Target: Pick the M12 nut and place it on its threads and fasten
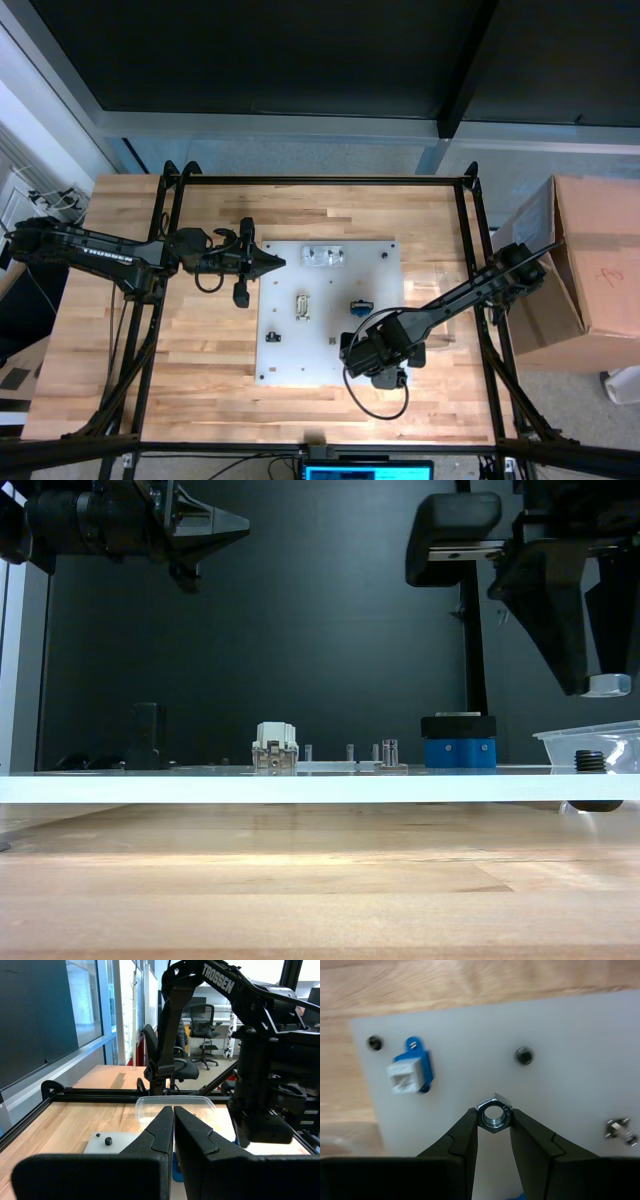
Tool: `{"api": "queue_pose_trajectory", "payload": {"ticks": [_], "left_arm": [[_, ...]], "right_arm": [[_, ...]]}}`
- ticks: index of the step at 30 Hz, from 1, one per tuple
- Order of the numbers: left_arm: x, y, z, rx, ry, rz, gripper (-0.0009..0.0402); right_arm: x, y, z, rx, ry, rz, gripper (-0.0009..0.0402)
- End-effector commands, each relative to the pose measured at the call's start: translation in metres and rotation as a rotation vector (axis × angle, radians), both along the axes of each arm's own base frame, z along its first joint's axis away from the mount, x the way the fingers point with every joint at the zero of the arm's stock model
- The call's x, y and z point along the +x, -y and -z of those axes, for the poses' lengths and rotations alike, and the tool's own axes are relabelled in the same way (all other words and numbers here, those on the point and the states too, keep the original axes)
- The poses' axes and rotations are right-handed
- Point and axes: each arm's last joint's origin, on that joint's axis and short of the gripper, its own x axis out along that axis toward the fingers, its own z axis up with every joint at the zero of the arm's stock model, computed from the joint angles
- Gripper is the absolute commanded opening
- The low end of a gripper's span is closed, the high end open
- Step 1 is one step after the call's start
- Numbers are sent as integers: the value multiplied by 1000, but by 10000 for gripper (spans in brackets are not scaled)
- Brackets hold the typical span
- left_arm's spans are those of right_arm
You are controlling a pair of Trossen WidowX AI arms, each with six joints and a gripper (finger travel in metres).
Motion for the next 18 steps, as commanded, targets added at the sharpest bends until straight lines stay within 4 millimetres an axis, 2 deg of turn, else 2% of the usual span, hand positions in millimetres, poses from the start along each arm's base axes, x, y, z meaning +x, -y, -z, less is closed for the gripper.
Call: {"api": "queue_pose_trajectory", "payload": {"ticks": [1, 8, 18], "left_arm": [[0, 0, 0, 0, 1, 0, 0], [0, 0, 0, 0, 1, 0, 0], [0, 0, 0, 0, 1, 0, 0]], "right_arm": [[5, -3, 4, -4, -3, -22, 12], [14, -8, 11, -1, 13, -74, 12], [15, -12, 13, 0, 19, -86, 12]]}}
